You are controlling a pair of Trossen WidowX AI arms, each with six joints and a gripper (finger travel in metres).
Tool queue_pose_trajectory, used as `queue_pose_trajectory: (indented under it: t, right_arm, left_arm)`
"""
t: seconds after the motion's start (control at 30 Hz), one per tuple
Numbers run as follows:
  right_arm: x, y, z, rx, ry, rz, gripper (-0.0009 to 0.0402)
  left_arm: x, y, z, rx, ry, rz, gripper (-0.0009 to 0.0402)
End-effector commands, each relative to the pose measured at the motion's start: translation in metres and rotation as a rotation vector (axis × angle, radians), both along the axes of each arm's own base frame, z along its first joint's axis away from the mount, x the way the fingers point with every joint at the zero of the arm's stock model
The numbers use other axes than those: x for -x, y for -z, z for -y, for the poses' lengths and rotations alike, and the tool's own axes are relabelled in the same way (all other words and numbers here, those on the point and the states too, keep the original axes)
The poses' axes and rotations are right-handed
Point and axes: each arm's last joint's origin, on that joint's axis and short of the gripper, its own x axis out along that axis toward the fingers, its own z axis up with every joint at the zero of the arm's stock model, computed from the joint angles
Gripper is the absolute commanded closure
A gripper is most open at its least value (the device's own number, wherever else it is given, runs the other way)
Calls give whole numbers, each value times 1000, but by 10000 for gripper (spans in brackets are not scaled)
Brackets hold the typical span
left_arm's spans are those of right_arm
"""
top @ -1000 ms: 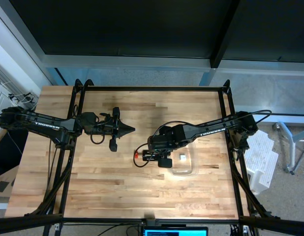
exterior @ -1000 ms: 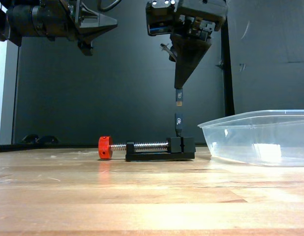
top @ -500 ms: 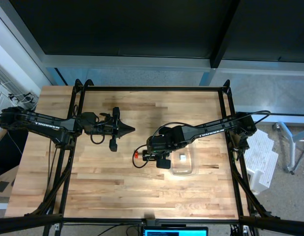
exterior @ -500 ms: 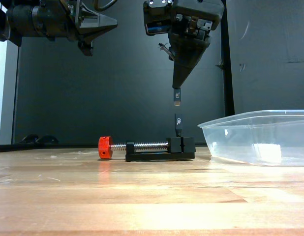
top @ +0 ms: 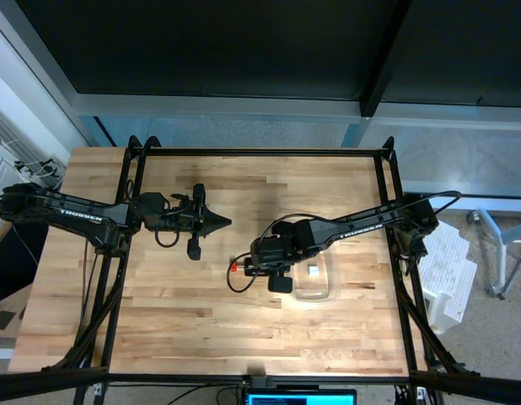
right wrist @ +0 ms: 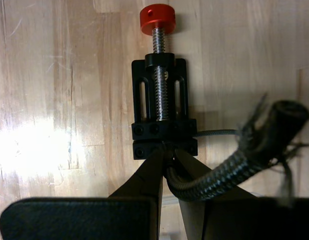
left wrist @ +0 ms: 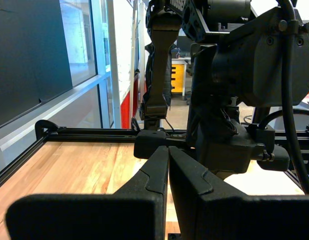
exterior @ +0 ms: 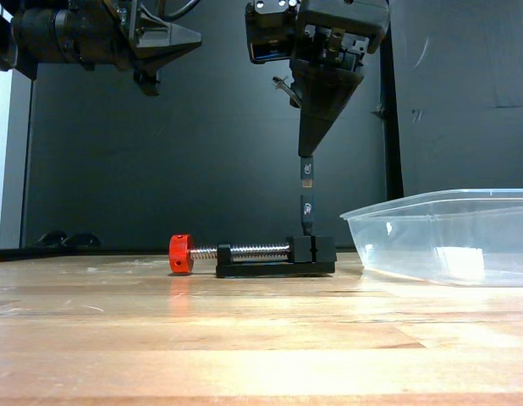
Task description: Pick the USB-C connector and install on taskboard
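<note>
Right gripper (exterior: 306, 154) pinching the USB-C connector (exterior: 306, 172), with the taskboard (exterior: 275, 255) directly beneath its tips; left gripper (exterior: 196, 36), fingers pressed together, held high well apart.

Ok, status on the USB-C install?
Left gripper parked high, fingers shut. Right gripper shut on USB-C connector, directly above taskboard, not yet seated. Nothing between.

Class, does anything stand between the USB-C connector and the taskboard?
Nothing visible: the right gripper holds the USB-C connector just above the upright socket on the taskboard, open air between. The left gripper, shut, hangs far left.
</note>
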Motion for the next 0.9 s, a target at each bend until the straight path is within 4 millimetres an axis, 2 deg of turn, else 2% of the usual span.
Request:
queue_pose_trajectory:
  t: [0.03, 0.9]
  right_arm:
    - [0, 1, 0, 1, 0, -7, 393]
    - [-3, 6, 1, 12, 17, -6, 393]
  left_arm:
    - [0, 0, 0, 0, 0, 0, 393]
    - [0, 0, 0, 0, 0, 0, 393]
